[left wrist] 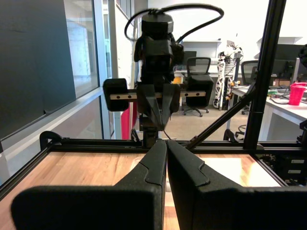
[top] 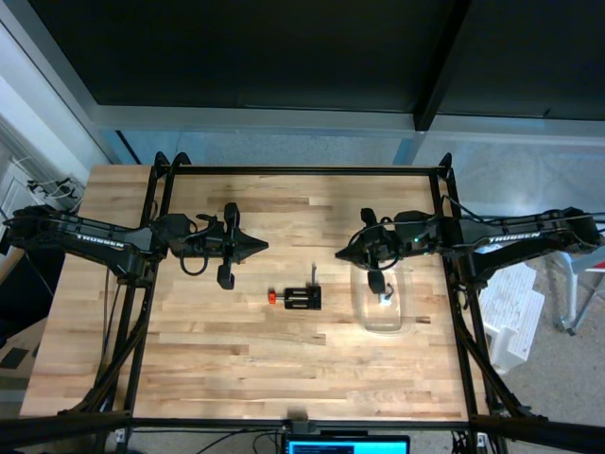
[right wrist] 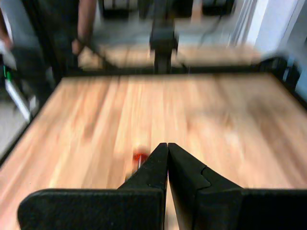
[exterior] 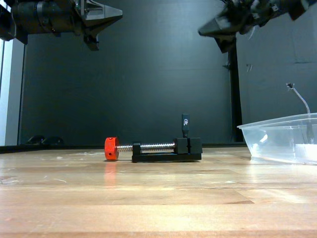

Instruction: Pick the USB-C connector and install on taskboard

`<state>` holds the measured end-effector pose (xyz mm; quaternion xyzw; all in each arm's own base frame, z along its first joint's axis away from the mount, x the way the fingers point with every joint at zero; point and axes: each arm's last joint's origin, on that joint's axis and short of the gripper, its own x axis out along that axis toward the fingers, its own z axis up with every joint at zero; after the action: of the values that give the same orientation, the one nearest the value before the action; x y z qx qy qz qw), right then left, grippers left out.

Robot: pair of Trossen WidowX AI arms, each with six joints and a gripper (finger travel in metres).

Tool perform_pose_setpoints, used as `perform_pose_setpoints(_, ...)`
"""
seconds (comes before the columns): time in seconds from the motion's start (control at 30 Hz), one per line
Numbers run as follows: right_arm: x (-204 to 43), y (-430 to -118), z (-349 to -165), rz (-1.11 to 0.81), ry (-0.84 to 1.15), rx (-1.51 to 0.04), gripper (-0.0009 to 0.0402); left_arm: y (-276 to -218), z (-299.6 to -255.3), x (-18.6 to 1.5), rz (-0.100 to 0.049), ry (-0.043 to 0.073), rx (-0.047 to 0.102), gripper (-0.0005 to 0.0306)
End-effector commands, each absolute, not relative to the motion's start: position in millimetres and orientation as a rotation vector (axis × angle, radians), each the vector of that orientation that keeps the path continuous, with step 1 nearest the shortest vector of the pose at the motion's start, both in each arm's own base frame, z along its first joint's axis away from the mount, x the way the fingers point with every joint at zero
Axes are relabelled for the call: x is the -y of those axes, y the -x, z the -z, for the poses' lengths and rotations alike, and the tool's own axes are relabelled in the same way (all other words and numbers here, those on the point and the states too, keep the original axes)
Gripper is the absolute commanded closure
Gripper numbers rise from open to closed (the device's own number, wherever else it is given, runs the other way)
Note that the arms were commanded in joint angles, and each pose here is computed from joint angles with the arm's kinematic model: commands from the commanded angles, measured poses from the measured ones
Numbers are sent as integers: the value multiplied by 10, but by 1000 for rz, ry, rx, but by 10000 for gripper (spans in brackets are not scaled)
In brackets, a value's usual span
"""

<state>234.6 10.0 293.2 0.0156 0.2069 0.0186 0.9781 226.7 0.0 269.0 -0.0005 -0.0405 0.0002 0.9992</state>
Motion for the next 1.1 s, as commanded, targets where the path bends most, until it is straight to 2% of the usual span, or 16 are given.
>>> perform_pose_setpoints(0.03, -162, -2281, -3006, -61, -16, -544, 393, -2268, -2690, -1, -1, 1, 81, 300)
perform_pose_setpoints(0.33, -323, -2001, -3250, -87, 24, -847, 393, -2268, -2690, -1, -1, 1, 81, 300)
perform_pose_setpoints(0.6, -329, -1701, -3409, -23, -22, -1096, 393, -2268, -2690, -1, -1, 1, 81, 300)
perform_pose_setpoints(0.83, -340, -1591, -3324, 68, -5, -1265, 386, -2268, -2690, 0, 0, 1, 81, 300)
perform_pose_setpoints(1.1, -461, -1786, -3157, 110, 17, -1360, 320, -2268, -2690, 0, 0, 1, 81, 300)
